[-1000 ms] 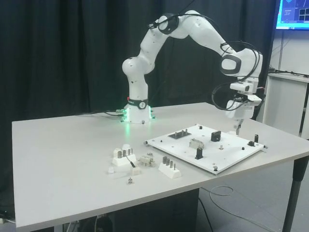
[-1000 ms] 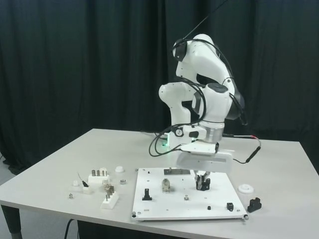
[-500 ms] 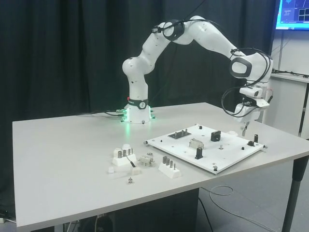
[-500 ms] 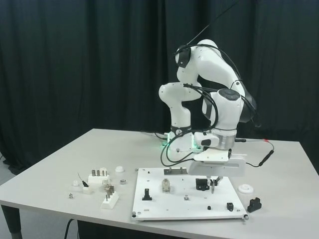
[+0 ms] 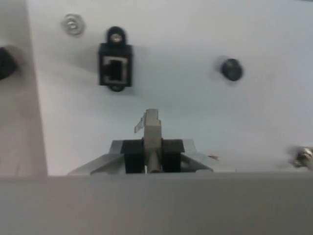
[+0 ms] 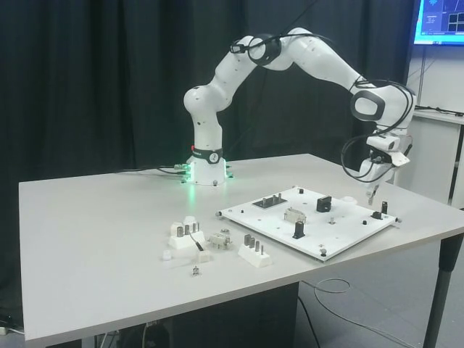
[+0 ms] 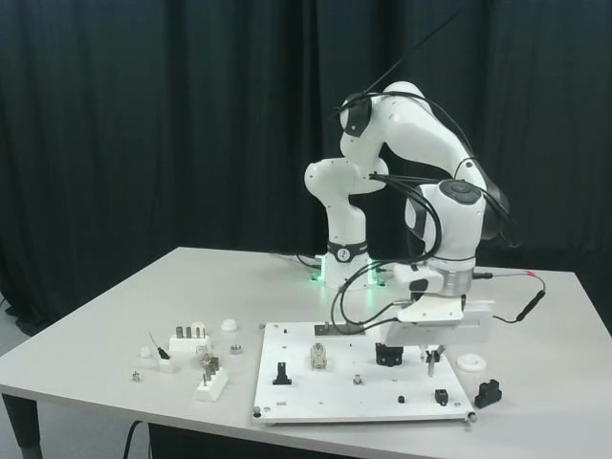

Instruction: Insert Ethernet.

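Observation:
My gripper (image 5: 152,155) is shut on a grey Ethernet plug (image 5: 152,128), which sticks out past the black pads (image 5: 132,156). The plug hangs above the white board (image 5: 195,112), a short way from the black Ethernet socket (image 5: 115,66) mounted near the board's edge. In the room views the gripper (image 6: 372,190) (image 7: 433,359) hovers over the board's (image 6: 290,228) corner farthest from the arm's base. The socket (image 7: 441,395) (image 6: 376,214) lies just beyond the gripper and lower down. Plug and socket are apart.
A black knob (image 5: 231,69) and a screw (image 5: 72,23) sit on the board near the socket. A black block (image 7: 489,390) and a white disc (image 7: 470,362) lie on the grey table (image 7: 535,382) beside the board. Another black block (image 7: 387,355) stands on the board. Small white fixtures (image 6: 188,235) stand apart from it.
The arm has swung across the board from the black block toward the corner with the socket, carrying the plug. The gripper stayed shut throughout.

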